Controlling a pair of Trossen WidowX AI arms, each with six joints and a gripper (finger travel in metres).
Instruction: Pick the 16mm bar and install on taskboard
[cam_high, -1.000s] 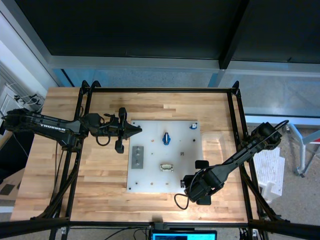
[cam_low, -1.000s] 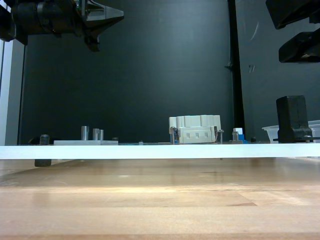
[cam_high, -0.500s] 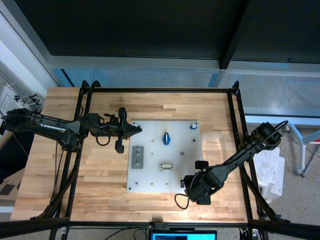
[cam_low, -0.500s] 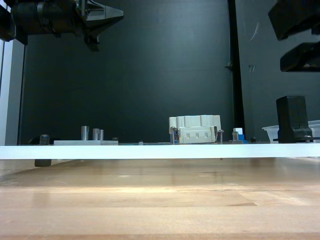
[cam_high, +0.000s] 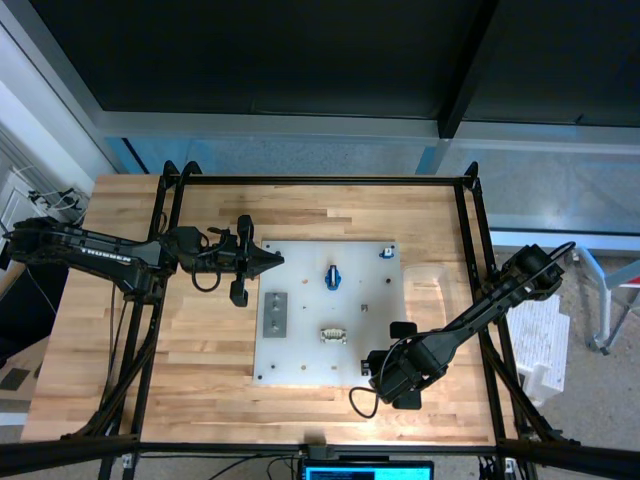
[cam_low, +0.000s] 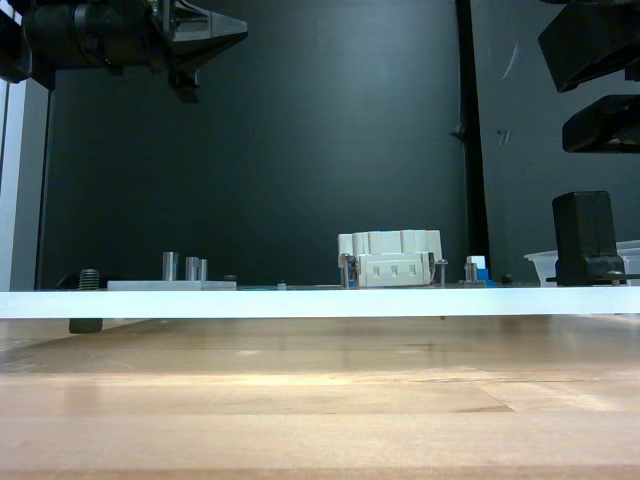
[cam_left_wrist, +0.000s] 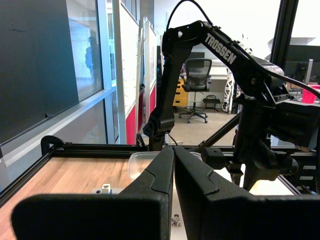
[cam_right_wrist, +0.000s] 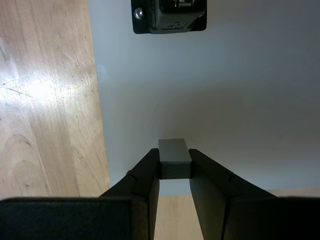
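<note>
Here, the left pincer (cam_high: 270, 259) hangs by the taskboard's (cam_high: 300, 352) far left corner, and the right pincer (cam_right_wrist: 174, 167) grips the 16mm bar (cam_right_wrist: 174, 150) at the near right corner.
The left pincer's fingers are pressed together with nothing between them, well above the board; bare bench (cam_high: 120, 370) lies off the board's left edge. The right pincer is clamped narrowly on the bar, held above the white plate just inside that corner, both board edges close. A black square component (cam_right_wrist: 170, 15) sits farther in along the right edge.

Wooden table (cam_high: 200, 340), clear tray (cam_low: 538, 265), office chair (cam_left_wrist: 197, 70)
</note>
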